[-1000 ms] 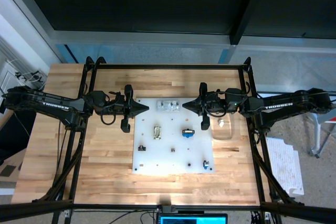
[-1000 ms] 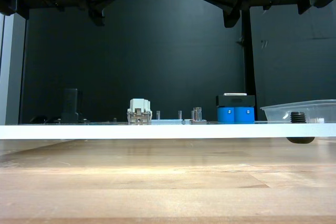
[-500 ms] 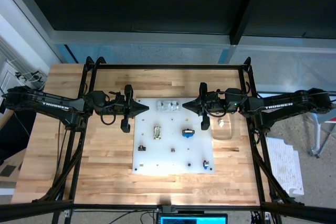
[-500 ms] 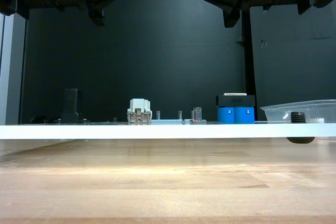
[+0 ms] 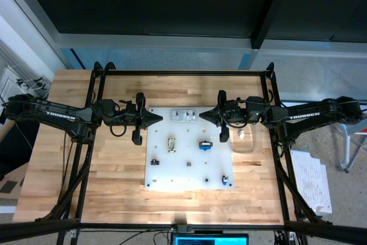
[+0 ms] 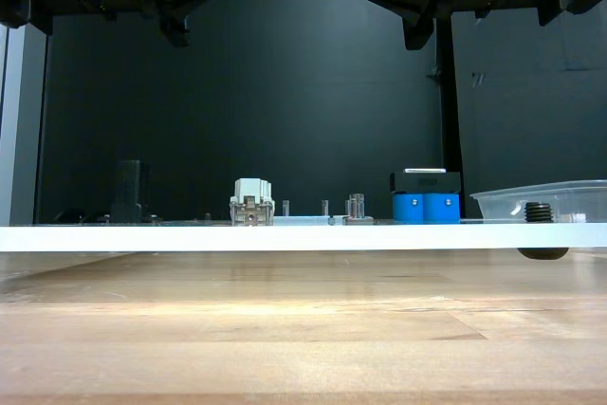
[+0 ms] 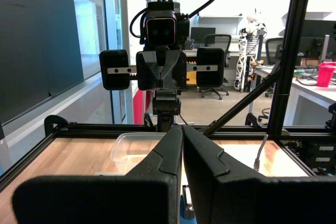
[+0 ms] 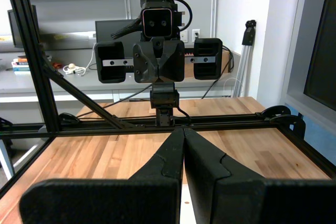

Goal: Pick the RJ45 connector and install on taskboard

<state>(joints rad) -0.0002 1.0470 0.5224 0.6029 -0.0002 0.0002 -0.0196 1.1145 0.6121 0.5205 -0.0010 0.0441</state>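
Jaws clenched on both: left gripper point(image 5: 157, 117) above white board's point(image 5: 172, 171) 11 o'clock, right gripper point(image 5: 205, 113) above its 1 o'clock.

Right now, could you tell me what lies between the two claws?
In the high view, a clear fixture at the white board's far edge shows under the gap; the left claw and right claw hang shut overhead.

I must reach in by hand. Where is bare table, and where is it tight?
Bare wood of the table lies left of the white board, and between the board's near edge and the table's. Tight: the board's far edge, under the shut left tool and right tool, and its right side, beside the clear tray.
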